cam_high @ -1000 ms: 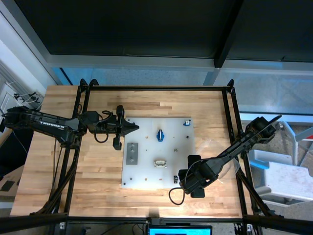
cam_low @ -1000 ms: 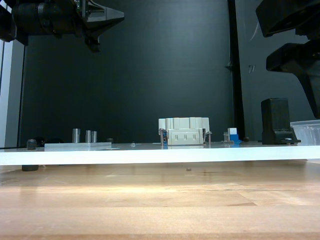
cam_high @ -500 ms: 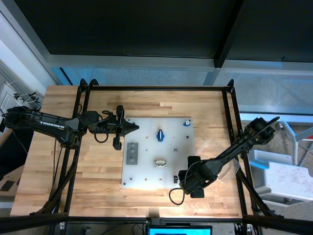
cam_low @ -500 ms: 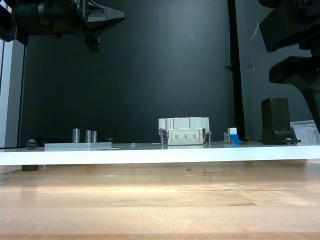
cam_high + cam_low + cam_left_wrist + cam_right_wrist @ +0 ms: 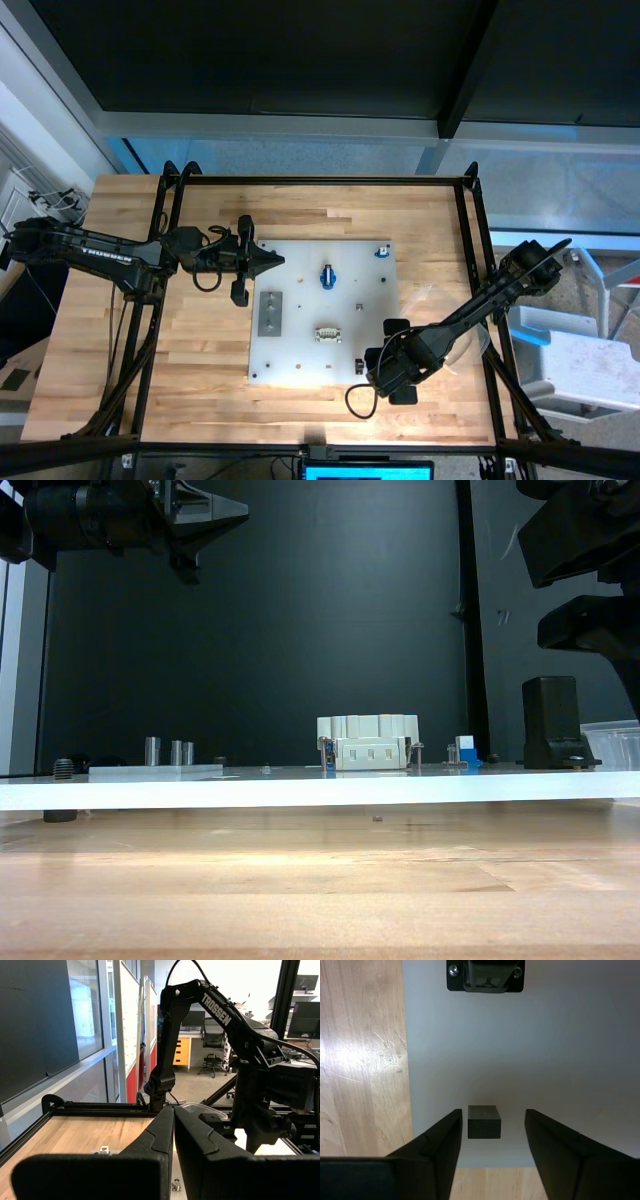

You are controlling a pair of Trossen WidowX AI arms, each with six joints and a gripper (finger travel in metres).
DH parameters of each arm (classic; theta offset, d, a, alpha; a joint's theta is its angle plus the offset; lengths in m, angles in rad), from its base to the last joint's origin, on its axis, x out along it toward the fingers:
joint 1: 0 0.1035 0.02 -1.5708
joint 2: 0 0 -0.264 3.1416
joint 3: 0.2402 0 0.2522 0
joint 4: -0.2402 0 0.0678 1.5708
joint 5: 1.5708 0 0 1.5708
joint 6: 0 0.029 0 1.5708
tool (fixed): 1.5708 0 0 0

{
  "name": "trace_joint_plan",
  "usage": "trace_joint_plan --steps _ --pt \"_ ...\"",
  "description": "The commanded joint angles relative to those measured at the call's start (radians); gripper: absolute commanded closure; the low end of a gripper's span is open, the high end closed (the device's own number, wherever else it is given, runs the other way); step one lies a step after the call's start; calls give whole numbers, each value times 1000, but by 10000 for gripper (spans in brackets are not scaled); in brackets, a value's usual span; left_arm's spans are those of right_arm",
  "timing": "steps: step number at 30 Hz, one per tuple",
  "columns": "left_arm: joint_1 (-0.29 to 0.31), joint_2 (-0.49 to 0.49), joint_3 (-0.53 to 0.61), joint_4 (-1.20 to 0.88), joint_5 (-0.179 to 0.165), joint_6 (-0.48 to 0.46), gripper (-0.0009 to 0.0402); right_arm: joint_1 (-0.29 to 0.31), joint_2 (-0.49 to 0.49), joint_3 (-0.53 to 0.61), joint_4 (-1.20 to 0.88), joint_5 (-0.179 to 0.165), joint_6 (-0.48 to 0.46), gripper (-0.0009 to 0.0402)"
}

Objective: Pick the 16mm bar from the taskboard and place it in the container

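The left tool [image 5: 276, 261] hangs high over the far left corner of the taskboard [image 5: 300, 352], stretched out level from its side of the table [image 5: 110, 340]. Its own camera shows its two fingers [image 5: 159, 1132] pressed flat together with nothing between them.

The right tool [image 5: 387, 372] is down over the near right corner of the board, pointing at the plate. Its fingers [image 5: 442, 1135] stand wide apart on either side of a small black block [image 5: 484, 1121], with a strip of white board showing on each side, so they are not touching it. Just beyond that block a black fitting [image 5: 485, 975] is screwed to the board.

The 16mm bar [image 5: 358, 295] stands on the board as a small dark dot, right of the middle, between the blue upright part [image 5: 327, 276] and the board's right edge. It is well apart from both tools.

Along the board's left edge sits the grey block [image 5: 270, 312]. The pale connector [image 5: 327, 334] sits near the middle, on the near side of the blue part.

The clear container [image 5: 425, 300] sits on the table just beside the board's right edge, and the right arm crosses over it. From the low view its rim [image 5: 612, 735] shows at the far right, and I cannot tell what, if anything, lies inside.
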Motion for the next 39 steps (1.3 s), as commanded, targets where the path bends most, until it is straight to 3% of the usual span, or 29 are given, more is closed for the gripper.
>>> trace_joint_plan --steps 1,17,39 --pt "0 0 0 0 0 0 393 0 -1 0 0 -5 1 265" --pt "0 0 0 0 0 0 393 0 -3 0 3 -6 0 370" --pt "0 0 0 0 0 0 393 -1 -90 55 -101 -6 -3 377"
